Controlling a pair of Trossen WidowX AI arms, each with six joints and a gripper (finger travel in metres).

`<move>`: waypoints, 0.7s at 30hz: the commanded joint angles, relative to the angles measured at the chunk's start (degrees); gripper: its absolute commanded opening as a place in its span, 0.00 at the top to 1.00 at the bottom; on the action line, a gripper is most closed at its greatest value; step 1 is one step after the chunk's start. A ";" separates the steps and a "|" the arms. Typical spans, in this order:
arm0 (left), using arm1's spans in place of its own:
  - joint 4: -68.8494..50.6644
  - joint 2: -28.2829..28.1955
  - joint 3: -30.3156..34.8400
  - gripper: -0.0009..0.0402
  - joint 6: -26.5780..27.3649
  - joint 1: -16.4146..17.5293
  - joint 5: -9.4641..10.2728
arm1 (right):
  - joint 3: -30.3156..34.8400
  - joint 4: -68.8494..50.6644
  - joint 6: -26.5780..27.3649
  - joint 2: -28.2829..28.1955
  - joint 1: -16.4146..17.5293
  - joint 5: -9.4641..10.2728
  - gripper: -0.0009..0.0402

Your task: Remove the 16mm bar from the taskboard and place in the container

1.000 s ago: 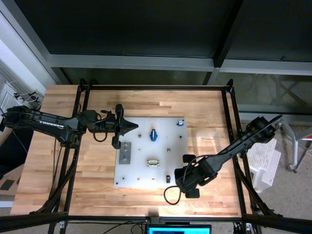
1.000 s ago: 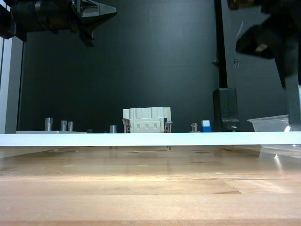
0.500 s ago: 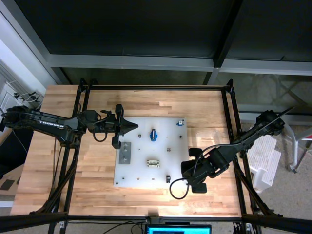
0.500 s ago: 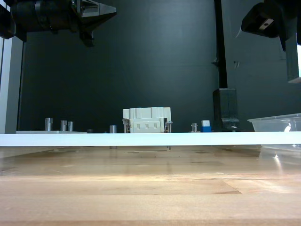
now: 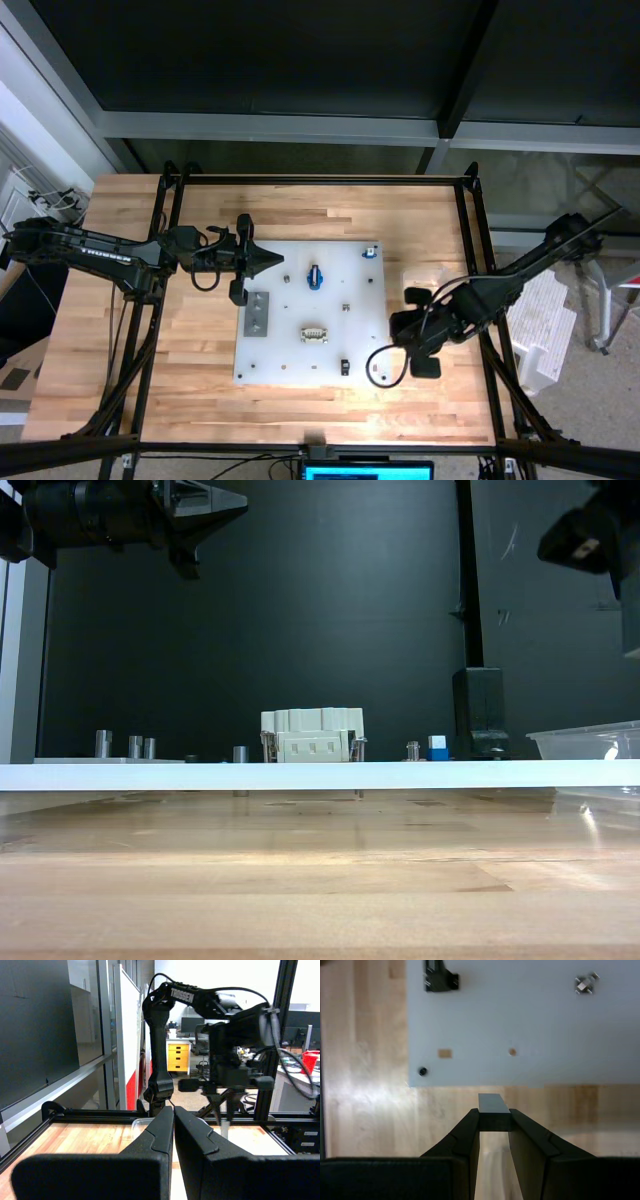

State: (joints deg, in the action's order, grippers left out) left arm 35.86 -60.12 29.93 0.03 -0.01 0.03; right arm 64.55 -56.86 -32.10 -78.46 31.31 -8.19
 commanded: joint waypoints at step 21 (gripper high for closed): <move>0.00 0.00 0.02 0.98 0.00 0.00 -0.02 | -26.99 0.00 -0.50 17.73 -4.79 0.24 0.98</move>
